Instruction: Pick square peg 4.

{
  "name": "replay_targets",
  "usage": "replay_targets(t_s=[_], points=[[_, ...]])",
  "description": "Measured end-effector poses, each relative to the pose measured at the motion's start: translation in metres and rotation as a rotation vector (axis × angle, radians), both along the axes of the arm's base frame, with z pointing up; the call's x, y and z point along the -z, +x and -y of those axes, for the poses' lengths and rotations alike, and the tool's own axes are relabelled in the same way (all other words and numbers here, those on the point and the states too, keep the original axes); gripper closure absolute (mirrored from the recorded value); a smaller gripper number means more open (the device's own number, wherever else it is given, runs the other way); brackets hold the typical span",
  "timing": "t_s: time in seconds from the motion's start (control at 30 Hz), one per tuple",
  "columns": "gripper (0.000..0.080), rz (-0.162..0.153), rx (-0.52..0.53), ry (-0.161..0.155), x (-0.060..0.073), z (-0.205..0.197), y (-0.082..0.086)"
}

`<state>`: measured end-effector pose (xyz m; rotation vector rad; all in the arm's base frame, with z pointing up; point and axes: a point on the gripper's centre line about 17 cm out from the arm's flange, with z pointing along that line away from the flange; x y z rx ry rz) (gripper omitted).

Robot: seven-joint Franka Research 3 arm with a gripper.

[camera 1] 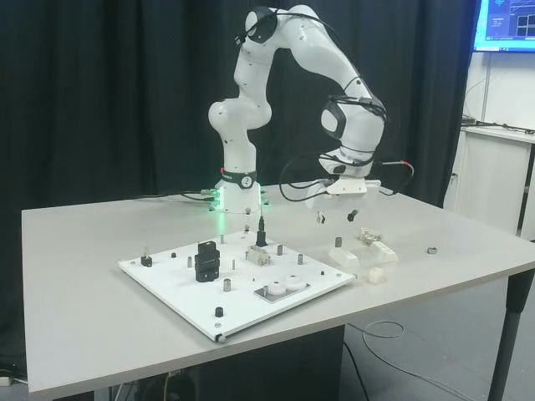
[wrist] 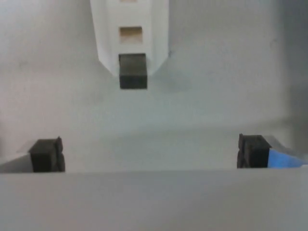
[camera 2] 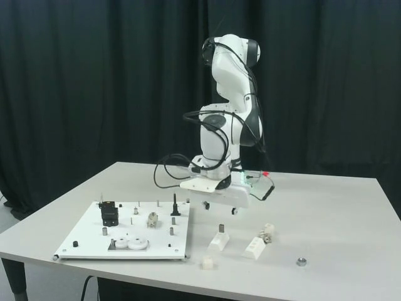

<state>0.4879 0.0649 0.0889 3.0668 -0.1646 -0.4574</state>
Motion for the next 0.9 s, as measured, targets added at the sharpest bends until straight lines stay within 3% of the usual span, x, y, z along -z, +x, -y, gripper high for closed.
replay_targets(t_s=[0.5, 0.9], points=[[0.0003, -0.011, -0.024, -0.011, 0.031, -0.01, 0.009], [0.0003, -0.035, -0.04, 0.006, 0.051, -0.009, 0.008]])
